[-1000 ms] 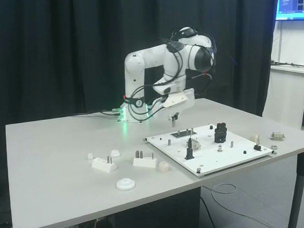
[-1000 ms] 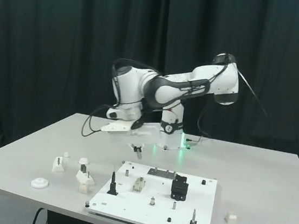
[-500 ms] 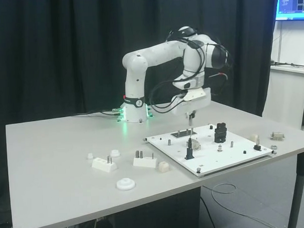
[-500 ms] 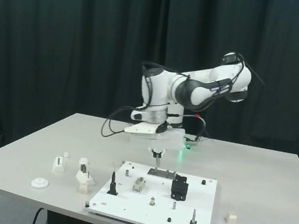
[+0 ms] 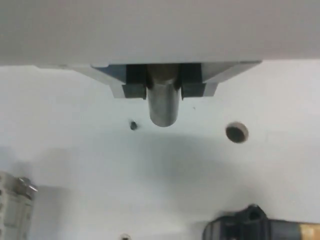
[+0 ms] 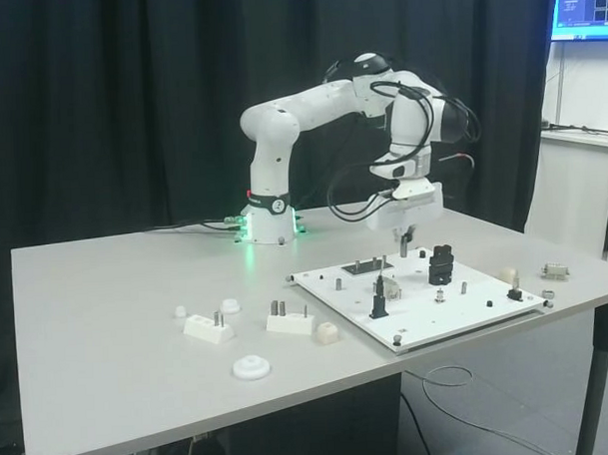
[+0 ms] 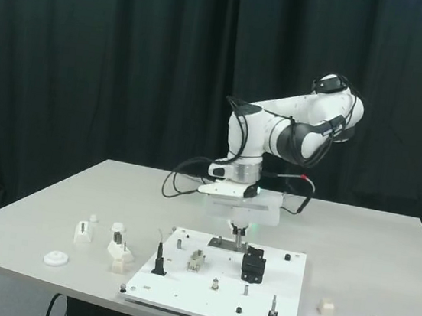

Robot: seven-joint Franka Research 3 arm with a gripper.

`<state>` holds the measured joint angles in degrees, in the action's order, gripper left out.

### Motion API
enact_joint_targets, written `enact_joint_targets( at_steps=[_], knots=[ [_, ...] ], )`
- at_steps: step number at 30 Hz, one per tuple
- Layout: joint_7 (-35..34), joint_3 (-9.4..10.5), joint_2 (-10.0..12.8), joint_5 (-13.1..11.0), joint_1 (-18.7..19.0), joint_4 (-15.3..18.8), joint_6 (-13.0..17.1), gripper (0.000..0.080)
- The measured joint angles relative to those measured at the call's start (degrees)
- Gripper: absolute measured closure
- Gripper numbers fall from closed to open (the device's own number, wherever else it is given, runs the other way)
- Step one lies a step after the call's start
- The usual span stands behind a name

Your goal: Insert round peg 4.

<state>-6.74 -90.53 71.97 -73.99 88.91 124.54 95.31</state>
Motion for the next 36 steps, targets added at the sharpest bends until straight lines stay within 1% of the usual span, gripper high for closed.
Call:
enact_joint_targets(
  at_steps=[9,14,21,31,36],
  knots=[
    [-1.7,2.98,0.0,-1.6,1.2,0.1,4.2,0.0659],
    [-2.7,4.18,-0.2,-2.2,1.6,0.1,5.5,0.0659],
    [-3.7,5.53,-0.9,-2.7,2.0,0.1,6.5,0.0659],
    [-5.4,6.82,-1.1,-3.5,3.2,0.3,6.5,0.0659],
    [-6.1,6.85,-1.2,-3.5,4.3,0.8,7.0,0.0659]
  ],
)
